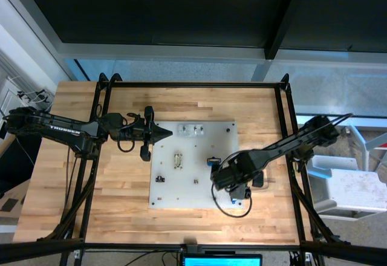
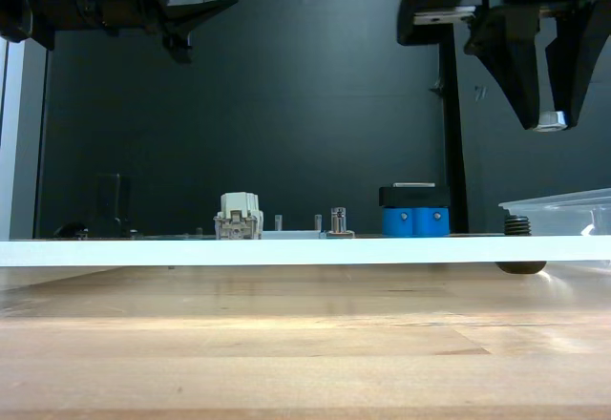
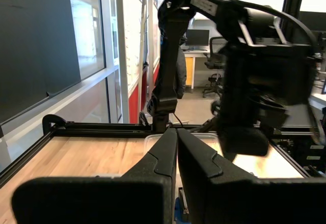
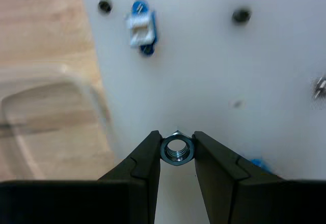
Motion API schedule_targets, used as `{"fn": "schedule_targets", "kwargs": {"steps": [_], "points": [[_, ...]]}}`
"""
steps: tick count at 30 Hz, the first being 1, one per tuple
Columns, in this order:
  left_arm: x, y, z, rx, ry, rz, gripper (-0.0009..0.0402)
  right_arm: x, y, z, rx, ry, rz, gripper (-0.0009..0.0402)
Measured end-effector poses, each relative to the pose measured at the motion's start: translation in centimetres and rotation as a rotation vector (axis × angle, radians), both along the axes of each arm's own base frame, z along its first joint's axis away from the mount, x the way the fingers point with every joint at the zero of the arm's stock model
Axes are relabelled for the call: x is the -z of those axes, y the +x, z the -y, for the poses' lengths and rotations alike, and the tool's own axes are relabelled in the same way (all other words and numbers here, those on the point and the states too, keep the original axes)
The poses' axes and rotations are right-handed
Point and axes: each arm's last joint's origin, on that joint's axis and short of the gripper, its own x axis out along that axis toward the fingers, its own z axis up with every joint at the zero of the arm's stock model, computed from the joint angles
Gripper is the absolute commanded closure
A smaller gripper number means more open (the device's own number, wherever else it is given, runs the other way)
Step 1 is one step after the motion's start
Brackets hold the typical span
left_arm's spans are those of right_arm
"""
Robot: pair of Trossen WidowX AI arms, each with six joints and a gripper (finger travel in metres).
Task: Pick the M12 fastener and fasten on the M12 threads
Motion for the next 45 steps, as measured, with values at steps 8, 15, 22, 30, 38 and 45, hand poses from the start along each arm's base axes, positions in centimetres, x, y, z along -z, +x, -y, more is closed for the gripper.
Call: {"fn": "schedule_targets", "kwargs": {"steps": [8,15,22,30,38,45], "points": [[0.0,0.0,0.0,0.0,0.0,0.0,0.0393,1.0,2.7,-2.7,-0.037,0.001,0.002,0.0393],[0.0,0.0,0.0,0.0,0.0,0.001,0.0393,2.1,4.6,-4.7,-0.06,0.001,0.001,0.0393],[0.0,0.0,0.0,0.0,0.0,0.0,0.0393,3.1,5.8,-5.9,-0.069,-0.001,-0.003,0.0393],[0.0,0.0,0.0,0.0,0.0,0.0,0.0393,4.1,6.5,-6.4,-0.073,0.005,-0.002,0.0393],[0.0,0.0,0.0,0.0,0.0,0.0,0.0393,4.9,6.3,-6.3,-0.072,0.006,-0.016,0.0393],[0.0,0.0,0.0,0.0,0.0,0.0,0.0393,5.2,6.0,-6.0,-0.069,0.028,-0.029,0.0393]]}}
